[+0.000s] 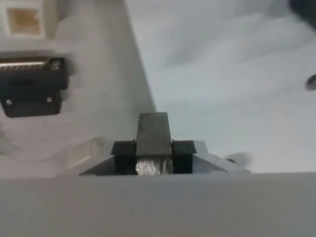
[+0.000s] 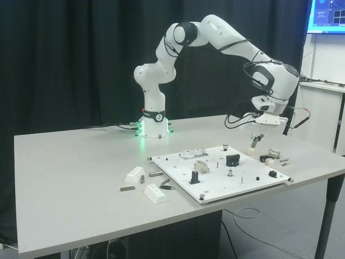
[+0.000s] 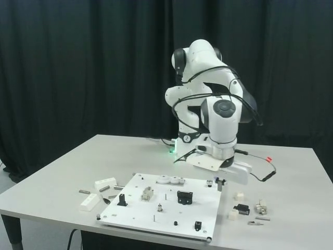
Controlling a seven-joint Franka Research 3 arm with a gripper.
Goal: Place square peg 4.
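My gripper [image 1: 153, 155] is shut on a grey square peg [image 1: 153, 132], whose end sticks out past the black fingertips [image 1: 123, 150]. In the first room view the gripper [image 2: 257, 138] hangs above the table just past the far right corner of the white board [image 2: 215, 186], and the peg [image 2: 255, 141] is tilted. From the second room view the gripper [image 3: 220, 183] sits low over the board's [image 3: 135, 213] far right corner. The wrist view shows the peg over the board's edge [image 1: 140, 74], with bare grey table [image 1: 232, 89] beside it.
On the board stand a black connector block [image 1: 32, 86] [image 2: 232, 159], a white square socket [image 1: 22, 19] and several small fixtures. Two white blocks [image 2: 133, 174] lie left of the board. Small loose parts [image 2: 274, 155] lie on the table to its right. A cable [image 3: 260, 172] trails from the wrist.
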